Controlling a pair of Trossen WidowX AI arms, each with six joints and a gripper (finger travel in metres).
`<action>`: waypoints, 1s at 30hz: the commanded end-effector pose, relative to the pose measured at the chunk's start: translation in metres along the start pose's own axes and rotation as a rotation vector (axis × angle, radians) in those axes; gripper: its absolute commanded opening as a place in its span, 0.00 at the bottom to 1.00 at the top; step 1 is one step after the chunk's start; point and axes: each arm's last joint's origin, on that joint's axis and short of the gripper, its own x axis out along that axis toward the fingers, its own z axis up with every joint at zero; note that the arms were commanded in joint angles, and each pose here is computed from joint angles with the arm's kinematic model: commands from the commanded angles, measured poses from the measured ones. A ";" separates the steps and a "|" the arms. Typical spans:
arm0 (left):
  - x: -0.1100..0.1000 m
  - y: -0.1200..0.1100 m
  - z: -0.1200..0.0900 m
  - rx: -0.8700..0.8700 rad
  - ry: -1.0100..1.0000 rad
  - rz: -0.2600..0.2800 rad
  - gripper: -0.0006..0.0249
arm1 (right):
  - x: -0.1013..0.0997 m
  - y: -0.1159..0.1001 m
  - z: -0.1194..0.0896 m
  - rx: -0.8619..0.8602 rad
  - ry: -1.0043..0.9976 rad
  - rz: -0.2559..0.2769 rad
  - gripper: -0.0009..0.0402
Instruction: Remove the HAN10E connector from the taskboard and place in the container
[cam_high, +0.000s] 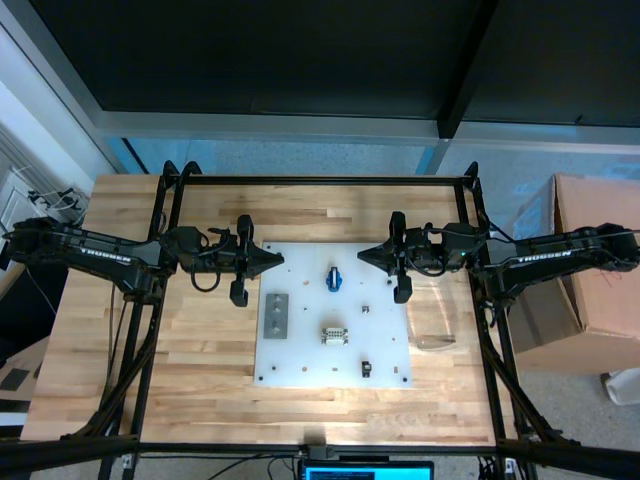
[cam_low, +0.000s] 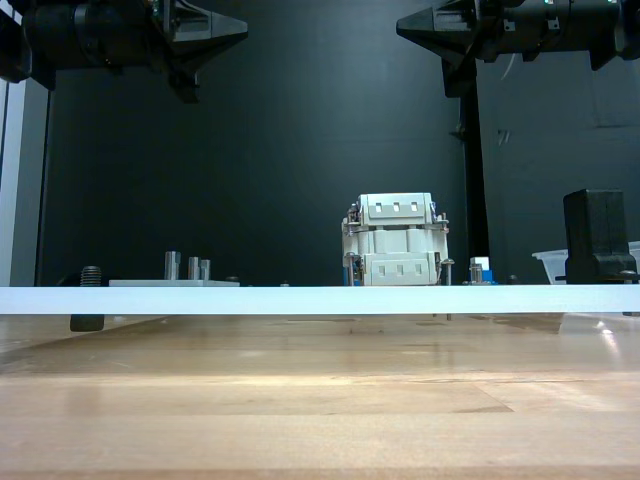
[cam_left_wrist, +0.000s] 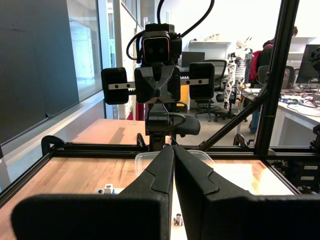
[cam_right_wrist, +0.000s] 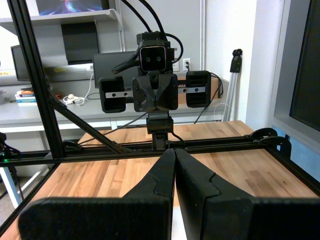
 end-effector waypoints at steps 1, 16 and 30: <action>0.000 0.000 0.000 0.000 0.000 0.000 0.02 | 0.000 0.000 0.000 0.000 -0.001 0.000 0.02; 0.000 0.000 0.000 0.000 0.000 0.000 0.02 | 0.000 0.000 0.000 0.000 -0.001 0.000 0.02; 0.000 0.000 0.000 0.000 0.000 0.000 0.02 | 0.001 0.000 -0.004 0.034 0.128 -0.008 0.02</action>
